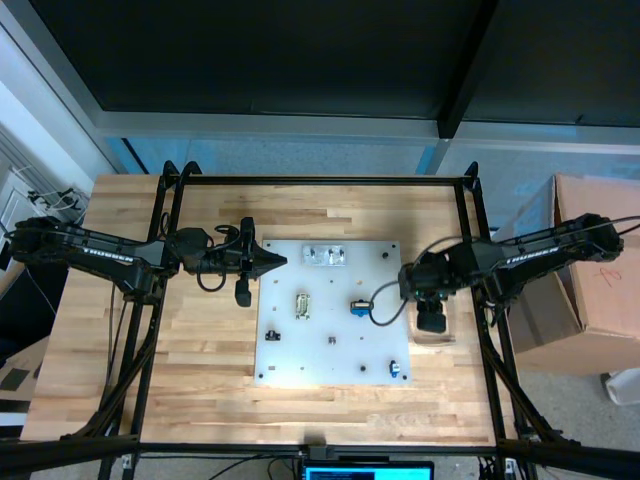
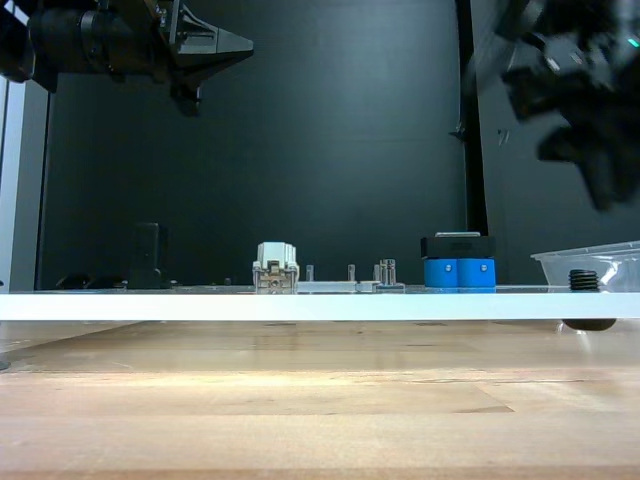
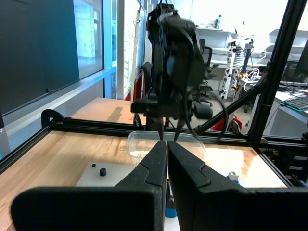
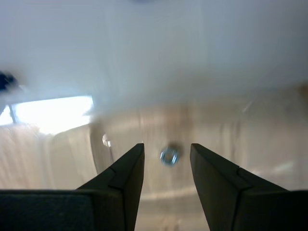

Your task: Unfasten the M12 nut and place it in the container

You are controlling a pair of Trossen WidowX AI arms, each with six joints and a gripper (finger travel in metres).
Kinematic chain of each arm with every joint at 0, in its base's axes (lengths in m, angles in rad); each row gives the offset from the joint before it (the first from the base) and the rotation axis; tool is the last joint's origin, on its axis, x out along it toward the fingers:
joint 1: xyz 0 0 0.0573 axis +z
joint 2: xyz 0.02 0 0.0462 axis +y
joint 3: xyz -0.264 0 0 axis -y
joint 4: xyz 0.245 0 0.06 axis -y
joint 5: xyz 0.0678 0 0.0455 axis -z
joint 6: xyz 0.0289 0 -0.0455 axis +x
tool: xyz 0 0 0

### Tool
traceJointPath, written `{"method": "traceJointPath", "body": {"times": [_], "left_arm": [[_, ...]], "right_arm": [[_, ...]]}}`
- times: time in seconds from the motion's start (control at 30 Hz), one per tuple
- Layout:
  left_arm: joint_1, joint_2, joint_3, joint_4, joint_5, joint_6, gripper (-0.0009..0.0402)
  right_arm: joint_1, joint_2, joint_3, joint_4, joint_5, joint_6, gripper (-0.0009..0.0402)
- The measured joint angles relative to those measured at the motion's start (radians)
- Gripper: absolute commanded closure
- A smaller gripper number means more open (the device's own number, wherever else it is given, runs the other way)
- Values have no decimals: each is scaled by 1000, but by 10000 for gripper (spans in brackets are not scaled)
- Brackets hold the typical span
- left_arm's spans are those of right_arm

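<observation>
Nut (image 4: pixel 169 156) lies free and flat on the floor of the clear tray (image 1: pixel 447 338), as your right wrist view shows it. It is small and silver, and sits straight below the gap of the right hand (image 4: pixel 166 146). That hand's fingers stand apart and grip nothing.

At the near right edge of the board (image 1: pixel 330 345) you see the black stud (image 2: pixel 583 281) with its ribs bare. In the low view it stands in front of the tray.

From above, the right hand hangs over the tray, which sits on the table (image 1: pixel 180 340) just off the board's right edge. The hand covers the tray's floor, so you cannot find the nut in that view.

Farther off, the left hand (image 1: pixel 283 262) hangs high by the board's far left edge, its fingers pressed together on nothing.
</observation>
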Motion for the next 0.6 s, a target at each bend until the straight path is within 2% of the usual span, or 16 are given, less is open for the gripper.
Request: {"method": "traceJointPath", "body": {"times": [0.17,0.33,0.43,0.6], "left_arm": [[0,0,0,0,0,0,393],[0,0,0,0,0,0,393],[0,0,0,0,0,0,393],[0,0,0,0,0,0,393]], "right_arm": [[-90,0,115,72,4,-123,325],[-149,-19,139,285,-12,-210,399],[-163,-22,137,431,-11,-224,386],[-179,-25,98,705,-13,-224,392]]}}
